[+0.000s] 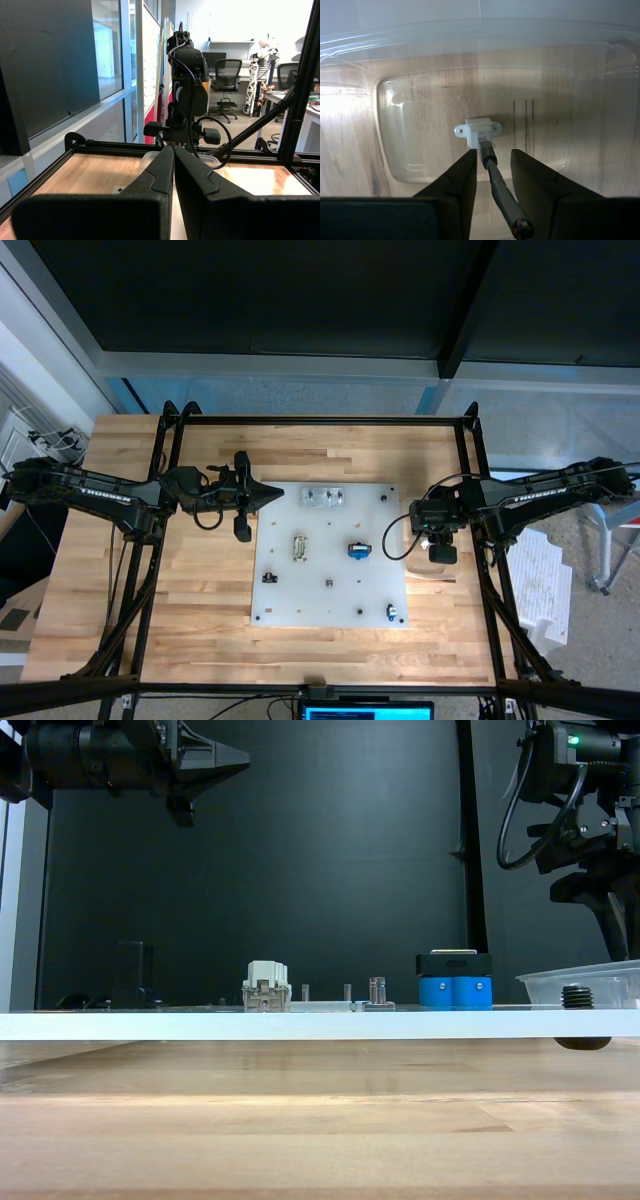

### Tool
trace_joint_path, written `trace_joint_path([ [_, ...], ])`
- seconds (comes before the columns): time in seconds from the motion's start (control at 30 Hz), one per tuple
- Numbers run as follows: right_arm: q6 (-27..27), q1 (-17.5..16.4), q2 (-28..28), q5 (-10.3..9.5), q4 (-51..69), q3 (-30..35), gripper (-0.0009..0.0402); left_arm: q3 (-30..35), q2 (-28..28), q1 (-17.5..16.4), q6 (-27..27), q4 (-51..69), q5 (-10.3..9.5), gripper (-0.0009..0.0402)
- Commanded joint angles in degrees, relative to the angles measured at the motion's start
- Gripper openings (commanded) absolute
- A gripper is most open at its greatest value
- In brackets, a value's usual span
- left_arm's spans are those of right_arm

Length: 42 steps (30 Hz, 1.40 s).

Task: Pick the RJ45 connector and install on taskboard

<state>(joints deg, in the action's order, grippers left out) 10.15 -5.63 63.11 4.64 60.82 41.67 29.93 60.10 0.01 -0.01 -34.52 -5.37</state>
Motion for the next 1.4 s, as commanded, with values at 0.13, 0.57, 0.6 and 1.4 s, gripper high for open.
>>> trace_joint_path([
  [0.13, -0.11, -0.02, 0.00, -0.15, 0.11, 0.09, 0.0037, 0.02, 0.00, -0.02, 0.00, 0.00, 0.02, 0.0000],
  [0.57, -0.35, -0.04, 0.00, -0.15, 0.74, 0.76, 0.0001, 0.02, 0.00, -0.02, 0.02, 0.00, 0.00, 0.0000],
  [0.6, -0.33, -0.04, -0.02, -0.15, 0.83, 0.85, 0.0001, 0.02, 0.00, -0.02, 0.00, 0.00, 0.00, 0.0000],
  [1.4, -3.02, -0.15, 0.00, 0.48, 2.10, 2.34, 0.0000, 0.02, 0.02, 0.00, 0.00, 0.00, 0.02, 0.0000],
])
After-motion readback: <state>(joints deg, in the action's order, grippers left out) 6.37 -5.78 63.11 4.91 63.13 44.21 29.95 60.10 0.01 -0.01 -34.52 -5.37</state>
